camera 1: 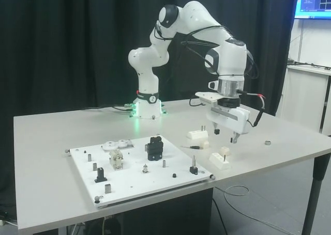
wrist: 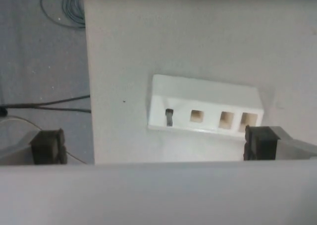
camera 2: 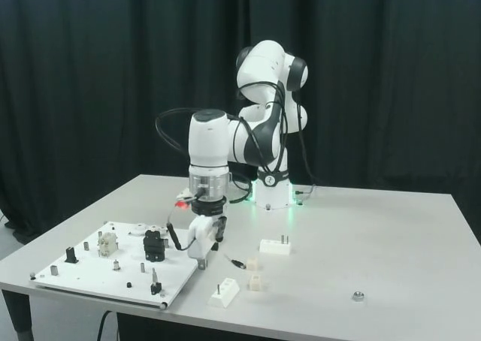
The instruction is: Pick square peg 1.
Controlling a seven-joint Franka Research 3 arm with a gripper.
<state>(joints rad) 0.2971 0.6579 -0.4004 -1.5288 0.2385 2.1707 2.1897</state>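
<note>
- Plainly, your gripper stands wide open and holds nothing: in the wrist view the two black fingertips sit far apart with only bare table between them.
- The peg you want, as far as I can judge, is the small dark square peg standing in the end slot of the white peg holder; the other three slots of that block look empty.
- In the first room view that holder lies near the table's front edge, at about 6 o'clock from the gripper, with a second white block at about 9 o'clock from the gripper.
- Nothing of the task is done as yet: the peg is untouched in its slot, and the gripper hangs in the air above the grey table, well clear of the holder.
- What is left is the whole pick: you must bring the fingertips over the peg's end of the holder, come down with the jaws either side of the peg, close, and lift it straight out.
- The white assembly board with its small fixtures lies at about 8 o'clock from the gripper and plays no part in this step.
</note>
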